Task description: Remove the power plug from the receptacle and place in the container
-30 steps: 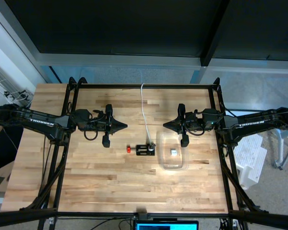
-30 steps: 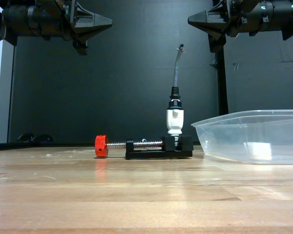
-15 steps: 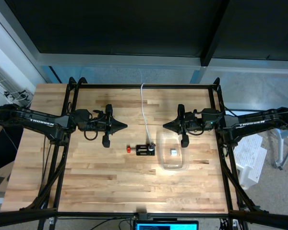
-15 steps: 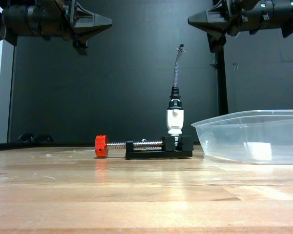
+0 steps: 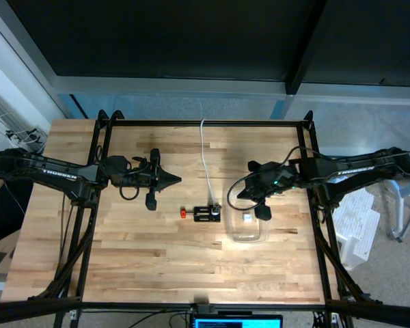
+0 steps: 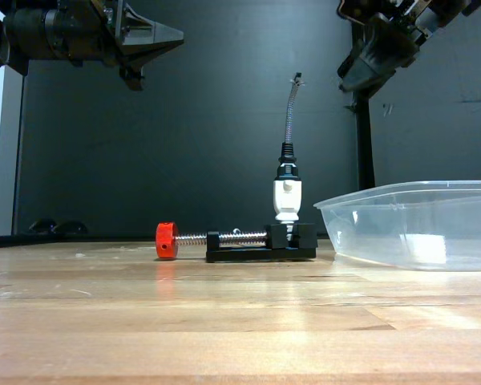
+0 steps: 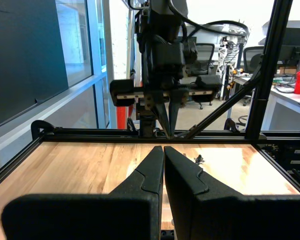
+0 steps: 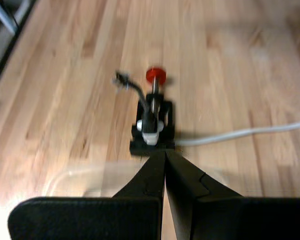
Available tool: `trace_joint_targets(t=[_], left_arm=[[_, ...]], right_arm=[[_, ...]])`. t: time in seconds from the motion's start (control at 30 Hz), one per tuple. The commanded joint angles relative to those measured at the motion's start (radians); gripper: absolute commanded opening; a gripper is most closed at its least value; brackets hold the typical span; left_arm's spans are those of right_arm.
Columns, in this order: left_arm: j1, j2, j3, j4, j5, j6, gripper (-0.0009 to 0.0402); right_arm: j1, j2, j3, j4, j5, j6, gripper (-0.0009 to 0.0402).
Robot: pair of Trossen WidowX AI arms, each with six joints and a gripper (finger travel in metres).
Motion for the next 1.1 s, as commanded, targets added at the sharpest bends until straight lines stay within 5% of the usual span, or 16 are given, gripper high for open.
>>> trace_joint_targets(t=[0.03, 0.2, 0.5, 0.6, 1.1], left_arm=[[0.000, 0.000, 0.000, 0.000, 0.000, 0.000, 0.0000], [0.000, 0.000, 0.000, 0.000, 0.000, 0.000, 0.0000], [0.000, 0.000, 0.000, 0.000, 0.000, 0.000, 0.0000], [0.000, 0.000, 0.000, 0.000, 0.000, 0.000, 0.0000], [0.000, 0.000, 0.000, 0.000, 0.000, 0.000, 0.0000]], right_arm=[[0.011, 0.072, 0.052, -0.047, 0.012, 0.012, 0.0001], [0.016, 0.206, 0.154, -0.151, 0.028, 0.020, 0.0037], [0.021, 0.381, 0.323, -0.240, 0.028, 0.043, 0.0199], [0.022, 0.418, 0.356, -0.243, 0.052, 0.048, 0.0237], [0.032, 0.528, 0.428, -0.250, 0.078, 0.061, 0.0263]])
